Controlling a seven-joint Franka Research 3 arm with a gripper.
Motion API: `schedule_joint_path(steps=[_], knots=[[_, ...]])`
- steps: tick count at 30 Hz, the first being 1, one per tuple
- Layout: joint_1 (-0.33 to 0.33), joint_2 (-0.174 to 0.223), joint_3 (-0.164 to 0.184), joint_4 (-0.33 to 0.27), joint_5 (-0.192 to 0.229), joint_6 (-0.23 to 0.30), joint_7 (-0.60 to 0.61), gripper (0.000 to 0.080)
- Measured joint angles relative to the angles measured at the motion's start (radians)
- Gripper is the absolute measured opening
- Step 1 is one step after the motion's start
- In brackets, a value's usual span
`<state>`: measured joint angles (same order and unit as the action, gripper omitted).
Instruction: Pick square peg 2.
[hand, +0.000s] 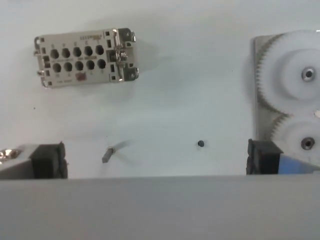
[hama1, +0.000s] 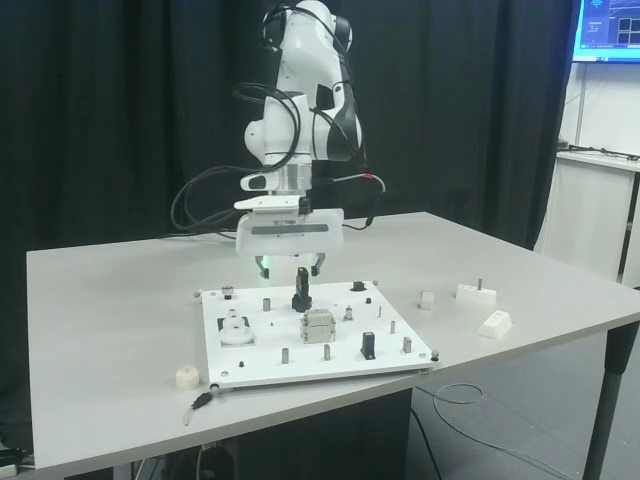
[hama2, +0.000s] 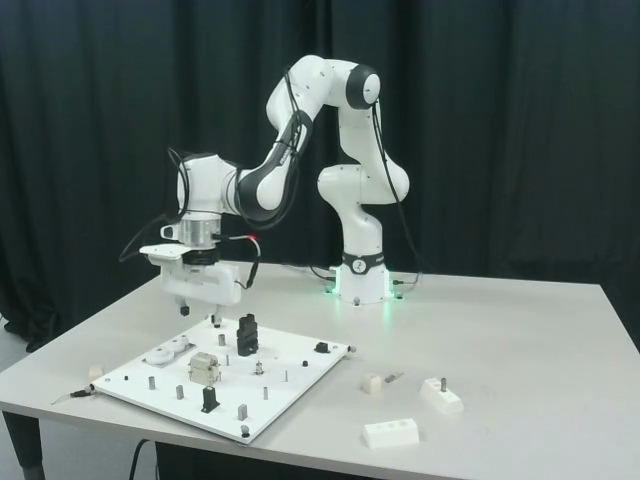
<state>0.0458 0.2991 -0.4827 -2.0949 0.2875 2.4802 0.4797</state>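
I see my two black fingers (hand: 50, 159) spread wide and empty above the white board (hand: 190, 100), over one small grey square peg (hand: 107, 155), near two white gears (hand: 295, 70).

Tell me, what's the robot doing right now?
End effector open, empty, hovering above white board. Small peg below, between the fingertips, not gripped. Nothing blocking; multi-pin connector and white gears off to the sides.

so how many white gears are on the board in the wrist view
2, meshed side by side at the board's edge: a larger gear and a smaller gear, both partly cut off by the picture's edge, so more may be hidden.
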Motion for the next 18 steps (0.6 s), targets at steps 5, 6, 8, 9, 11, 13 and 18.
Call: schedule_joint_path(steps=[5, 6, 8, 9, 11, 13, 18], knots=[[0.000, 0.000, -0.005, 0.009, 0.000, -0.018, -0.001, 0.0800], [0.000, 0.000, -0.006, 0.010, 0.000, -0.020, -0.001, 0.0800], [0.000, 0.000, -0.007, 0.012, 0.000, -0.026, -0.001, 0.0800], [0.000, 0.000, -0.008, 0.013, 0.000, -0.030, -0.001, 0.0800], [0.000, 0.000, -0.010, 0.015, 0.000, -0.036, -0.001, 0.0800], [0.000, 0.000, -0.011, 0.016, 0.000, -0.039, -0.001, 0.0800], [0.000, 0.000, -0.014, 0.023, 0.000, -0.056, -0.002, 0.0800]])
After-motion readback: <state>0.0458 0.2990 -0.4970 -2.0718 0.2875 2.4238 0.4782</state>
